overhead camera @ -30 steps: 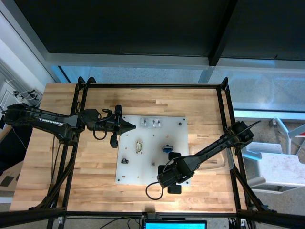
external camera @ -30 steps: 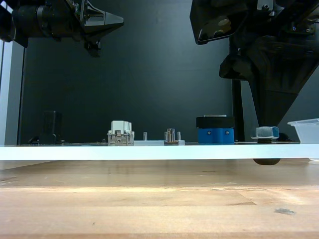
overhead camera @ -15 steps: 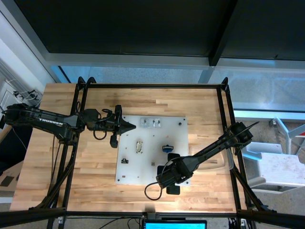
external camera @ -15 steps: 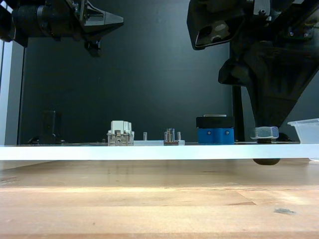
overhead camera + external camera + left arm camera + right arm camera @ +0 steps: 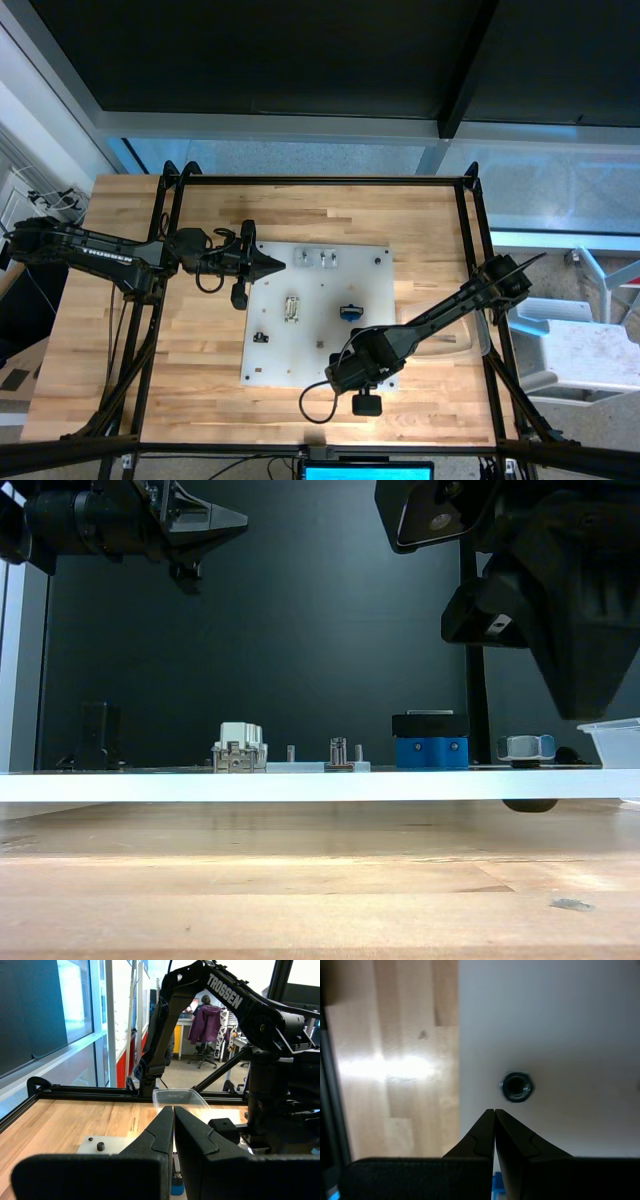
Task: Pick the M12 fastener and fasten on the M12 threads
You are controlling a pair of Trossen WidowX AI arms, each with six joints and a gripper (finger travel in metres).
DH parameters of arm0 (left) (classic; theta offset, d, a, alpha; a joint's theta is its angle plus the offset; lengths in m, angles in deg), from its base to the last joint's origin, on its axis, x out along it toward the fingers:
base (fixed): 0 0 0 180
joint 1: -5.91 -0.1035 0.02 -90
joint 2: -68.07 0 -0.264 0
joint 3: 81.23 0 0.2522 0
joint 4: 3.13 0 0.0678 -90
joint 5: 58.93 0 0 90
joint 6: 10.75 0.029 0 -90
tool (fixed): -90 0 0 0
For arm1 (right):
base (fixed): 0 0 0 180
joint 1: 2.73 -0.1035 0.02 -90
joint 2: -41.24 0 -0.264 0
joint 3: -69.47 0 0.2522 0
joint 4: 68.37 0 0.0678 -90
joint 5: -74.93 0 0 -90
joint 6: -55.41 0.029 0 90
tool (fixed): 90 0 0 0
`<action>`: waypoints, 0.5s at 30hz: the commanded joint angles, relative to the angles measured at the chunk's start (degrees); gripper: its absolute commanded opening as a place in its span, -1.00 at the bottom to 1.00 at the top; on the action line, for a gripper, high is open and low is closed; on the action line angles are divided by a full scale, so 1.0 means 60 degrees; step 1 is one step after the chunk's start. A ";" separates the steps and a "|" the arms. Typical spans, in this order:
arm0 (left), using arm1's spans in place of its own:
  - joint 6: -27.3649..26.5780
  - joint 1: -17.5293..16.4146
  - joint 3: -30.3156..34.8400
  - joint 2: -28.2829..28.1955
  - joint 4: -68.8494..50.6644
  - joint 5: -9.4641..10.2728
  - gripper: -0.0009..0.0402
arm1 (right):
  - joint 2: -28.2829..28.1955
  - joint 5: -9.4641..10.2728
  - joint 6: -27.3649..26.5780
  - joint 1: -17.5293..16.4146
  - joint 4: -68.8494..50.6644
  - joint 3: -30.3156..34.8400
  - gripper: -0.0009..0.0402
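The wooden bench point(image 5: 200, 330) carries a white board point(image 5: 300, 365) in its middle. The left claw point(image 5: 173, 1110) hangs high over the board's far left edge. Its two fingers are pressed together and nothing is between them.

The right claw point(image 5: 494, 1111) is above the near right part of the board and points down. Its fingers are also closed on each other and they grip nothing. In the low view there is a clear gap between this claw and the board.

The M12 fastener point(image 5: 516, 1086) is a small silver six-sided nut with a dark centre, much smaller than the fingers. It sits on its stud, low against the board, and no ribs show under it. It is near the closed fingertips but apart from them.
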State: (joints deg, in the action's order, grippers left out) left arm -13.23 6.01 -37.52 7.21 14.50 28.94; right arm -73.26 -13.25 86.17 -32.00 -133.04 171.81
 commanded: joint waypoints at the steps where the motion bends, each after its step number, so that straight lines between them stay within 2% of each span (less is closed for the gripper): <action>1: 0.0000 -0.0004 0.0000 0.0000 -0.0015 -0.0004 -0.96 | 0.0018 -0.0433 0.0000 0.0007 -0.0204 0.0011 -0.96; 5: 0.0000 -0.0004 0.0000 0.0000 -0.0004 -0.0004 -0.96 | -0.0011 -0.0739 0.0007 0.0007 -0.0390 0.0011 -0.96; 8: 0.0000 -0.0004 0.0000 0.0000 -0.0011 -0.0004 -0.96 | -0.0011 -0.1330 0.0044 0.0007 -0.0401 0.0011 -0.96; 15: 0.0000 0.0000 0.0000 0.0000 -0.0007 -0.0004 -0.96 | -0.0069 -0.1421 0.0073 0.0004 -0.0084 -0.0076 -0.96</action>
State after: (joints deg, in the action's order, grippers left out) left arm -13.26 6.01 -37.54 7.23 14.46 28.92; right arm -73.55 -21.79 86.41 -31.94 -134.12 171.76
